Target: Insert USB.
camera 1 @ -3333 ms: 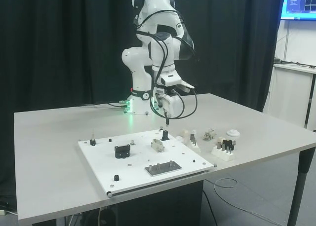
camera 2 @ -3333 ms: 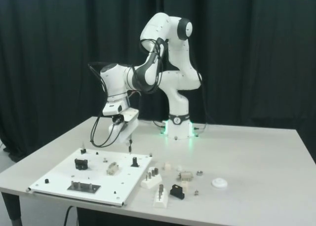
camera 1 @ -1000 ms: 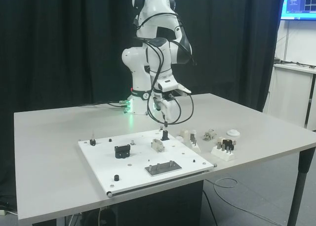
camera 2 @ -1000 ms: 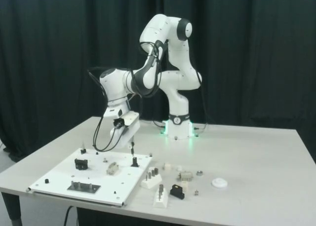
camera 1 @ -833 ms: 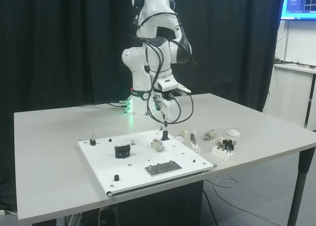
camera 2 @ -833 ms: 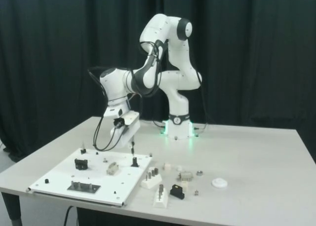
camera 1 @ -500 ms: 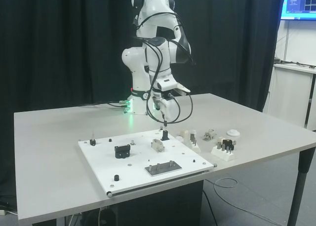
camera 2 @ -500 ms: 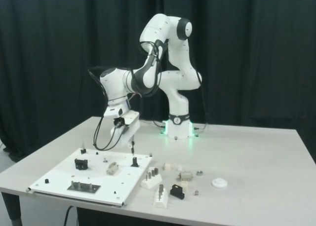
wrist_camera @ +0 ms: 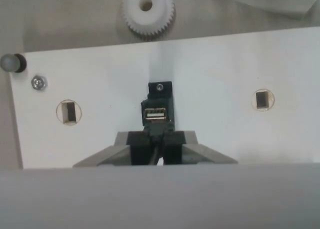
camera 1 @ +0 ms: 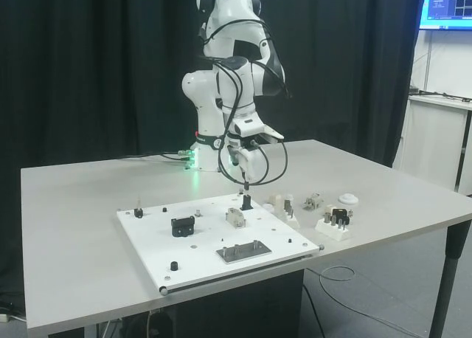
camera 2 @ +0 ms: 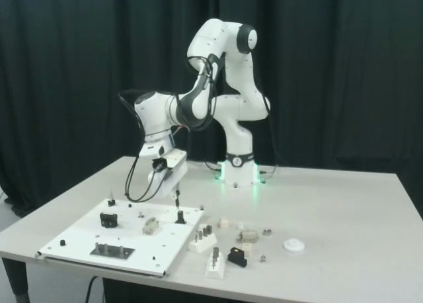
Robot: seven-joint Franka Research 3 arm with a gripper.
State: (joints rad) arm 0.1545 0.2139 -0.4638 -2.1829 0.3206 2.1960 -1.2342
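In the wrist view my gripper is shut on a black USB plug with its cable running back between the fingers. The plug's tip sits just above the black upright USB socket, lined up with its metal opening. The socket stands on the white board. From the first room view the gripper hangs a short way above the socket at the board's far edge. The second room view shows the gripper over the socket likewise.
On the board stand a black part, a small grey connector and a grey metal plate with pegs. White peg blocks and a white gear lie on the grey table beside it. The arm's base glows green behind.
Since 3.3 s ago the gripper with the plug has come down and closer over the socket. Over the last second it has only crept lower.
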